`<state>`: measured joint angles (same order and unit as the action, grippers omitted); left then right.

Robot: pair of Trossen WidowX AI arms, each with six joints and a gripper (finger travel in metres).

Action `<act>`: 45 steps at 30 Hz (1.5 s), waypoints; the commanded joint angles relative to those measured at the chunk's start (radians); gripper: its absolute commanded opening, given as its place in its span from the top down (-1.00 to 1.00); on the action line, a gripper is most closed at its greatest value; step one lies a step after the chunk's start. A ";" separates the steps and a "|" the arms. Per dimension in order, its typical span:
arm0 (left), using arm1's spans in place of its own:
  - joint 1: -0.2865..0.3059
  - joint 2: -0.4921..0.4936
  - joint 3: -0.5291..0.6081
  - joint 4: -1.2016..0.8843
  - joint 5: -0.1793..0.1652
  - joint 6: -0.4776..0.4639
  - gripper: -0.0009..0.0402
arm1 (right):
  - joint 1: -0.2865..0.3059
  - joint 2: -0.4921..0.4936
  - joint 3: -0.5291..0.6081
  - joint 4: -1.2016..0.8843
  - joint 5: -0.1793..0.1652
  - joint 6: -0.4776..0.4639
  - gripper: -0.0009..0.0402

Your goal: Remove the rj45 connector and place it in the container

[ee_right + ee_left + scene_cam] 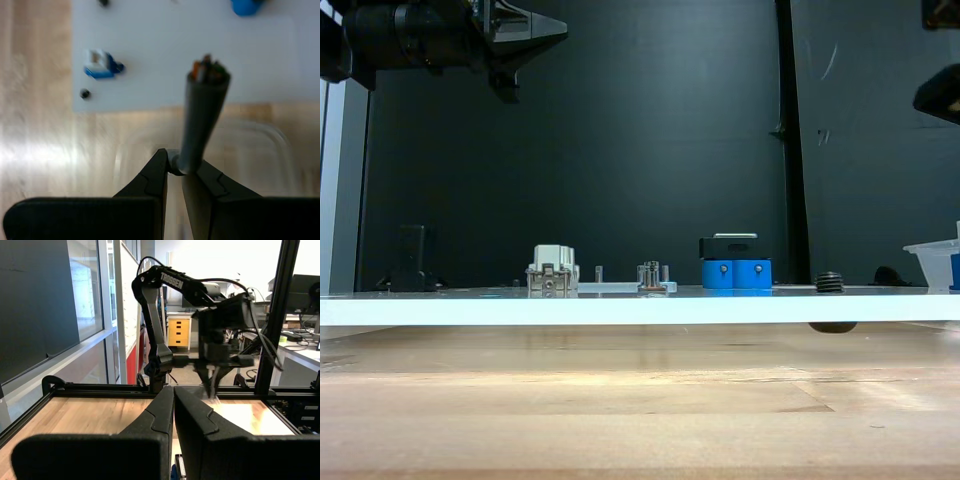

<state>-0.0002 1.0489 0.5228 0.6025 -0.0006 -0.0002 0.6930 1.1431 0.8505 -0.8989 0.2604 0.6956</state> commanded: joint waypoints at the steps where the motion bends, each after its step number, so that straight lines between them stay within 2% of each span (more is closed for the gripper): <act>1: 0.000 0.000 0.000 0.000 0.000 0.000 0.96 | 0.001 -0.060 -0.030 -0.066 -0.004 0.029 0.96; 6: 0.000 0.000 0.000 0.000 0.000 0.000 0.96 | 0.002 -0.131 -0.055 -0.140 -0.018 0.058 0.96; 10: 0.000 0.000 0.000 0.000 0.000 0.000 0.96 | 0.001 -0.145 -0.064 -0.175 -0.019 0.066 0.96; 15: 0.000 0.000 0.000 0.000 0.000 0.000 0.96 | 0.001 -0.139 -0.064 -0.208 -0.053 0.091 0.91; 26: 0.000 0.000 0.000 0.000 0.000 0.000 0.96 | 0.001 -0.139 -0.064 -0.218 -0.056 0.111 0.37; 29: 0.000 0.000 0.000 0.000 0.000 0.000 0.96 | 0.002 -0.139 -0.064 -0.221 -0.071 0.108 0.22; 33: 0.000 0.000 0.000 0.000 0.000 0.000 0.96 | 0.001 -0.139 -0.064 -0.223 -0.070 0.109 0.06; 39: 0.000 0.000 0.000 0.000 0.000 0.000 0.96 | 0.001 -0.139 -0.063 -0.222 -0.073 0.112 -0.13; 45: 0.000 0.000 0.000 0.000 0.000 0.000 0.96 | 0.001 -0.139 -0.063 -0.222 -0.075 0.112 -0.21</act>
<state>-0.0002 1.0489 0.5228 0.6025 -0.0006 -0.0002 0.6941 1.0039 0.7868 -1.1217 0.1875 0.8078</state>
